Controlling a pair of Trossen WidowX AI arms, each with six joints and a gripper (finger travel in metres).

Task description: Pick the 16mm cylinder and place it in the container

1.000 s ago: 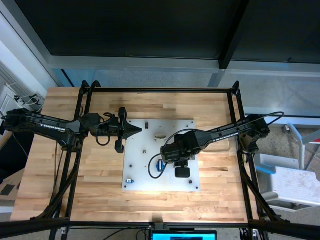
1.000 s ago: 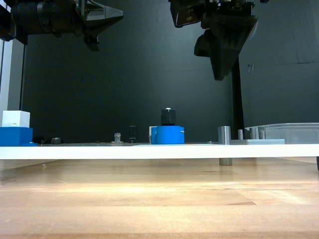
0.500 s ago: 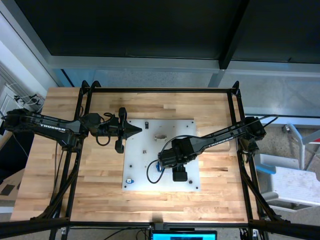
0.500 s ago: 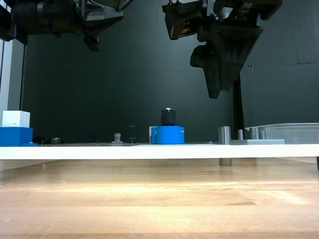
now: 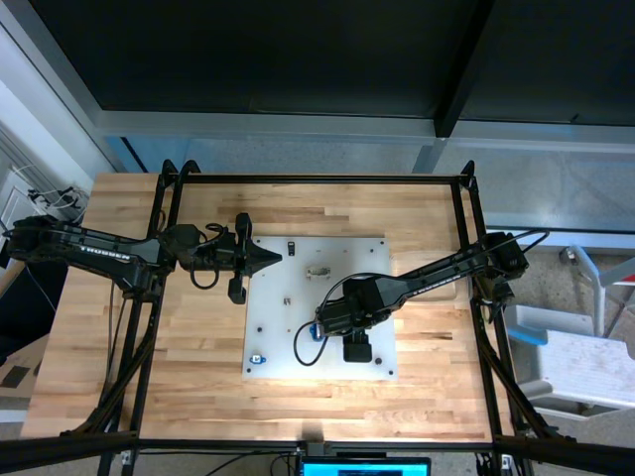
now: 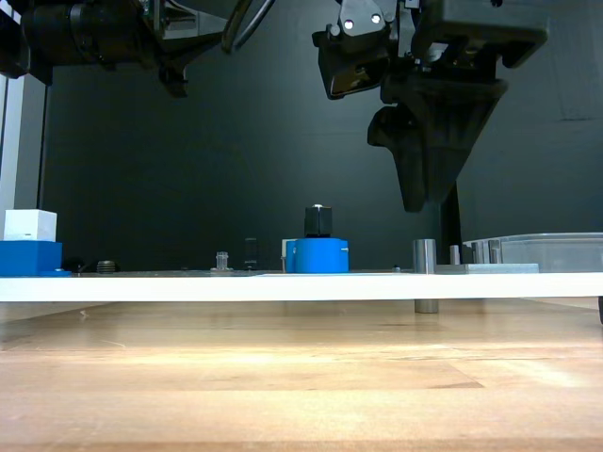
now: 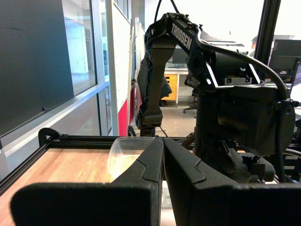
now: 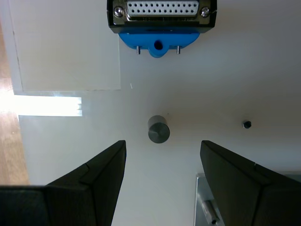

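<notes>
Bench [image 5: 198, 357]: pale wood planks inside a black frame, with a white board [image 5: 298, 369] lying on them and a dark wall behind.
Right pincer [image 8: 162, 183]: its fingers are spread wide and hold nothing. It points straight down at the board, and in the low view its tip hangs right above the 16mm cylinder without touching it.
Change: a second ago the tip sat higher. Half a second ago it was left of the peg. It has since dropped and lined up over the peg. In the high view the right arm has drawn toward the near edge.
16mm cylinder [image 8: 159, 131]: stands upright in the white board, untouched, centred ahead of the gap between the two fingers.
Blue connector [image 8: 159, 43]: lies beyond the cylinder, well apart from it.
Container [image 6: 551, 247]: a low tray at the board's right end, near the cylinder but apart from it.
Left pincer [image 7: 163, 155]: its fingers are pressed together. It is held high over the board's left edge, as it was a second ago.
Hidden: in the high view the right arm covers the cylinder. A grey block [image 8: 207, 202] is cut off at the frame edge. The container's far end runs out of the low view.
Writing: "TROSSEN" in white on the right arm [image 7: 181, 37].
</notes>
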